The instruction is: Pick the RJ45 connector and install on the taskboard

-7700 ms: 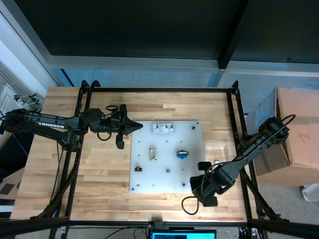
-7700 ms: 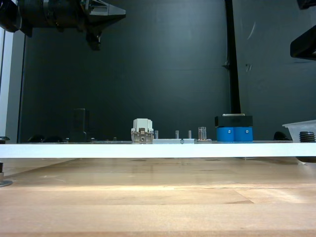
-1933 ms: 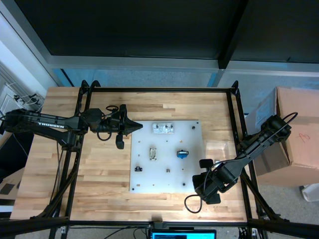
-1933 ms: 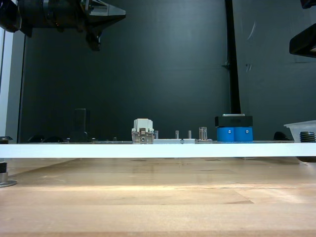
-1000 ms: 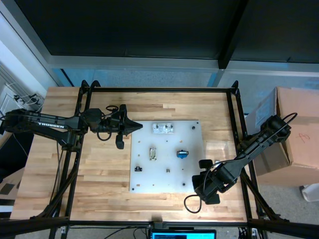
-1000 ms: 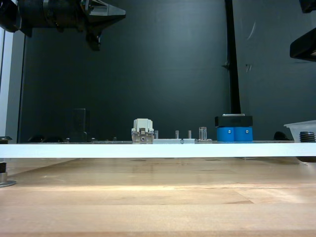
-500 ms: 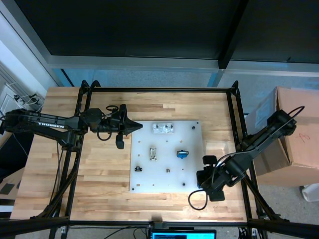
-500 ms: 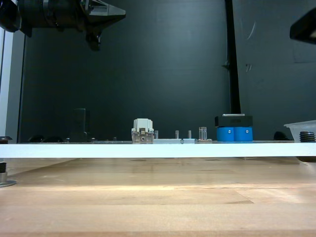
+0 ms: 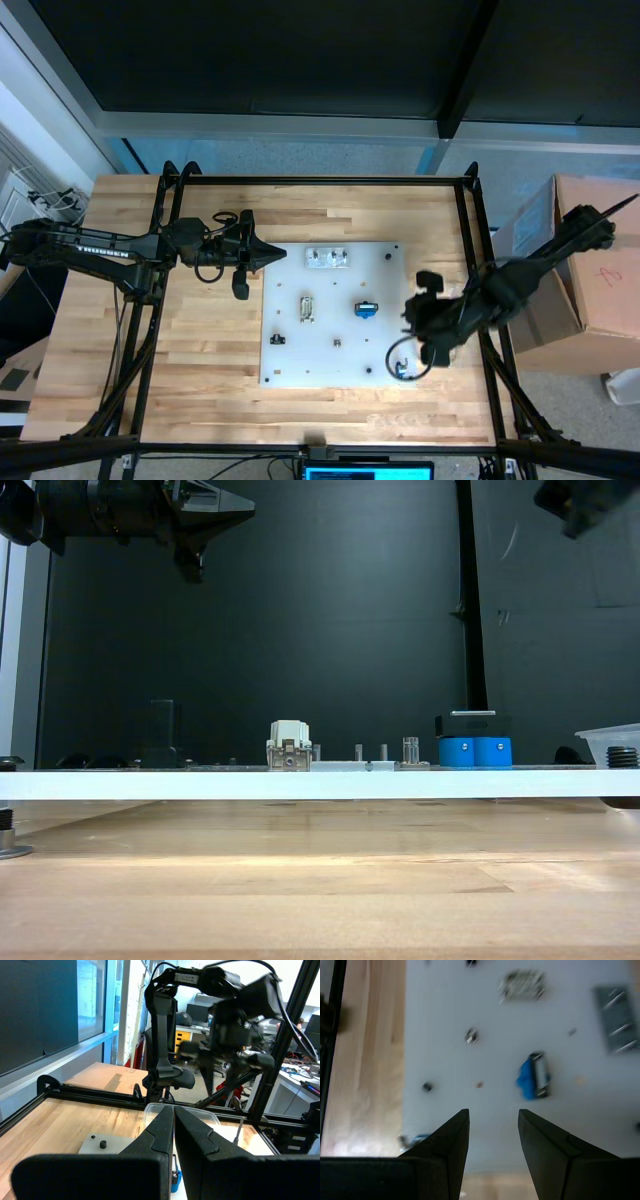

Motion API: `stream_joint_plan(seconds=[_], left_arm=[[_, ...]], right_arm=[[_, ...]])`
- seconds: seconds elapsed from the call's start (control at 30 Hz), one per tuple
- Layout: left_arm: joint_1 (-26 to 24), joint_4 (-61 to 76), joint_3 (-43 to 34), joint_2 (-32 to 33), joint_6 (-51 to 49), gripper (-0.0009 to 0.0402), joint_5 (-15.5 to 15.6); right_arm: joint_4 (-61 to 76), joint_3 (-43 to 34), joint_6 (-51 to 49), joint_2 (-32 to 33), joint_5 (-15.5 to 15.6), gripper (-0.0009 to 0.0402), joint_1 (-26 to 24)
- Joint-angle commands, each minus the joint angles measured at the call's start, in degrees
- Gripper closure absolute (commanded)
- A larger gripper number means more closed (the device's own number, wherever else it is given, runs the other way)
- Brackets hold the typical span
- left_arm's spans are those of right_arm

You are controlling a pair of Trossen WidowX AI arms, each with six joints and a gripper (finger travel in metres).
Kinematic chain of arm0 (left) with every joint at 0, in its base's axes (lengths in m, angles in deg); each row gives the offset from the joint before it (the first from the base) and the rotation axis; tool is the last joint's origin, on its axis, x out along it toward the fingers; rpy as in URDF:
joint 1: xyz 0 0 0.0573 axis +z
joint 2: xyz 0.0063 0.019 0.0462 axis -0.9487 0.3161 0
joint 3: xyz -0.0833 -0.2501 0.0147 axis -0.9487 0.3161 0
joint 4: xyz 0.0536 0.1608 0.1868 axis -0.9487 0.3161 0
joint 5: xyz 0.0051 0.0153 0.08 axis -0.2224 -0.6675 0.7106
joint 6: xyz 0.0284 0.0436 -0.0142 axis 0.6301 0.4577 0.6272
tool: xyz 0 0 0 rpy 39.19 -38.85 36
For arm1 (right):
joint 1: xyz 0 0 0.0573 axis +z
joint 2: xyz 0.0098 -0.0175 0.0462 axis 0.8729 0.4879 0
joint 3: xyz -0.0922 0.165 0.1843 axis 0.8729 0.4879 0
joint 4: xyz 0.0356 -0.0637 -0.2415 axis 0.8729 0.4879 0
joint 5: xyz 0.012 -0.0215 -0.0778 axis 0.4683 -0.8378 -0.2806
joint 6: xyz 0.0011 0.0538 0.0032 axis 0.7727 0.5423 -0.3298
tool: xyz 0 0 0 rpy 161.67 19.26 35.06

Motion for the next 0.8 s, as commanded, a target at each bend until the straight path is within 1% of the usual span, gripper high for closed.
stream_joint_plan(seconds=[0.03, 0.27, 0.3, 0.33, 0.43, 0.57, 0.6, 0.67, 0.8], left_arm=[[0.0, 0.0, 0.0, 0.0, 0.0, 0.0393, 0.0], [0.0, 0.0, 0.0, 0.0, 0.0, 0.0393, 0.0], [0.0, 0.0, 0.0, 0.0, 0.0, 0.0393, 0.0], [0.0, 0.0, 0.0, 0.0, 0.0, 0.0393, 0.0], [0.0, 0.0, 0.0, 0.0, 0.0, 0.0393, 0.0], [0.0, 0.0, 0.0, 0.0, 0.0, 0.0393, 0.0], [0.0, 0.0, 0.0, 0.0, 0.0, 0.0393, 0.0], [0.0, 0.0, 0.0, 0.0, 0.0, 0.0393, 0.0], [0.0, 0.0, 0.0, 0.0, 0.0, 0.0393, 0.0]], right_arm=[[-2.4, 1.7, -3.9, -4.0, -0.1, 0.026, -3.6], [-11.3, 7.2, -12.3, -11.3, 0.4, 0.026, -11.4], [-12.2, 7.8, -13.6, -12.1, 0.9, 0.026, -12.6], [-13.6, 8.6, -14.9, -12.8, 2.0, 0.026, -13.9], [-19.1, 11.3, -18.7, -15.1, 6.2, 0.0262, -18.2], [-27.1, 15.1, -22.7, -17.6, 6.5, 0.0278, -23.0], [-29.0, 16.1, -23.8, -17.9, 7.1, 0.0283, -24.1], [-33.4, 18.0, -25.3, -18.4, 10.6, 0.0295, -26.6], [-43.4, 21.5, -26.3, -18.4, 18.7, 0.0323, -31.5]])
